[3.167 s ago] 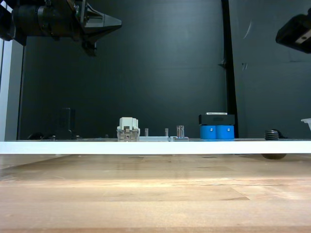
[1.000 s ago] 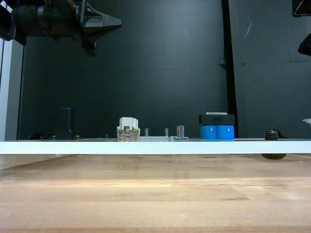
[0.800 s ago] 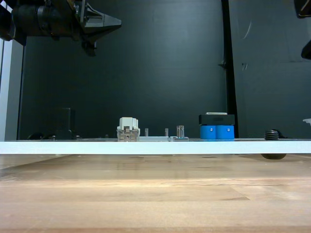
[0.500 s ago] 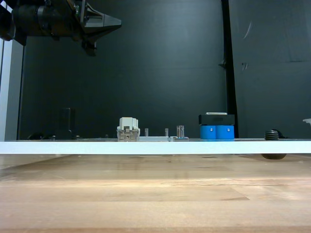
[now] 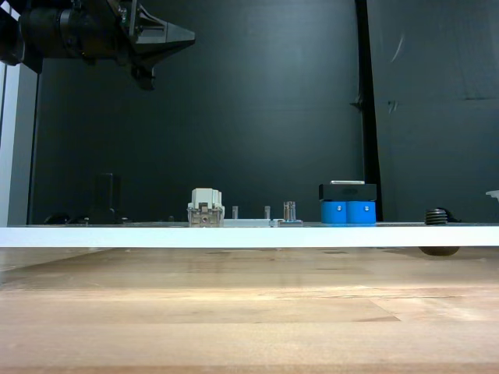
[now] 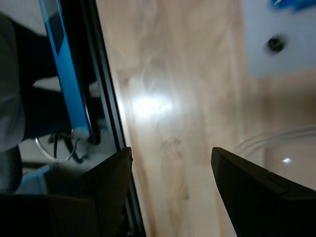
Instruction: Remove the RJ45 connector from the taskboard and place in the container
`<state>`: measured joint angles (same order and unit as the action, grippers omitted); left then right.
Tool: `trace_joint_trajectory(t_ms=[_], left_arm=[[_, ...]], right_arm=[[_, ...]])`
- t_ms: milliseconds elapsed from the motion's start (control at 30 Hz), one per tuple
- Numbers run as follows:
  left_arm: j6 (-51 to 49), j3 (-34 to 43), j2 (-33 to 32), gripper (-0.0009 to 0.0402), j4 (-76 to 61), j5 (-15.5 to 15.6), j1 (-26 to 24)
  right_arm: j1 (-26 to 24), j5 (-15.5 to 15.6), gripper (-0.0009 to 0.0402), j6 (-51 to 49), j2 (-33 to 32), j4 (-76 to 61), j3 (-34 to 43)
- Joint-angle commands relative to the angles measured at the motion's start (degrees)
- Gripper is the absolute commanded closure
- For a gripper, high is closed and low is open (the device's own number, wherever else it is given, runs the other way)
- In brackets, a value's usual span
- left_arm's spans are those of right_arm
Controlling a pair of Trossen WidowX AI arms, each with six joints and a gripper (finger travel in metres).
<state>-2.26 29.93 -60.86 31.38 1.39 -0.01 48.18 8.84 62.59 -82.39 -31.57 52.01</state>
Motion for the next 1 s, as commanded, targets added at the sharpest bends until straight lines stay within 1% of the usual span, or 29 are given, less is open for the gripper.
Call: trace_joint_trajectory(t_ms=[33, 100, 200, 267, 333, 700, 733, 1000], left_arm=[[0.02, 0.02, 0.00, 0.0393, 0.02, -0.02, 0.00], [0.02, 0.02, 0.00, 0.0393, 0.02, -0.02, 0.02], [0.02, 0.02, 0.00, 0.0393, 0.02, -0.02, 0.02], [0.00, 0.02, 0.00, 0.0393, 0.02, -0.02, 0.02], [0.00, 0.02, 0.00, 0.0393, 0.02, -0.02, 0.00], [0.02, 0.02, 0.00, 0.0393, 0.02, -0.02, 0.02], [0.02, 0.02, 0.00, 0.0393, 0.02, -0.02, 0.02], [0.02, 0.02, 0.00, 0.0393, 0.02, -0.02, 0.00]], right_arm=[[0.37, 0.42, 0.0169, 0.00, -0.90, 0.15, -0.35], [0.39, 0.98, 0.0169, 0.07, -0.98, 0.24, -0.96], [0.39, 3.45, 0.0169, 0.11, -0.98, 0.22, -2.27], [0.33, 3.61, 0.0169, 0.15, -0.98, 0.20, -3.28], [0.15, 4.46, 0.0169, -0.04, -0.98, 0.20, -4.28], [-4.24, 4.11, 0.0169, -2.80, 0.22, -2.36, -8.46], [-4.68, 3.96, 0.0169, -3.19, 0.52, -2.56, -8.81], [-8.20, -2.40, 0.0169, -6.71, 2.64, -8.92, -9.35]])
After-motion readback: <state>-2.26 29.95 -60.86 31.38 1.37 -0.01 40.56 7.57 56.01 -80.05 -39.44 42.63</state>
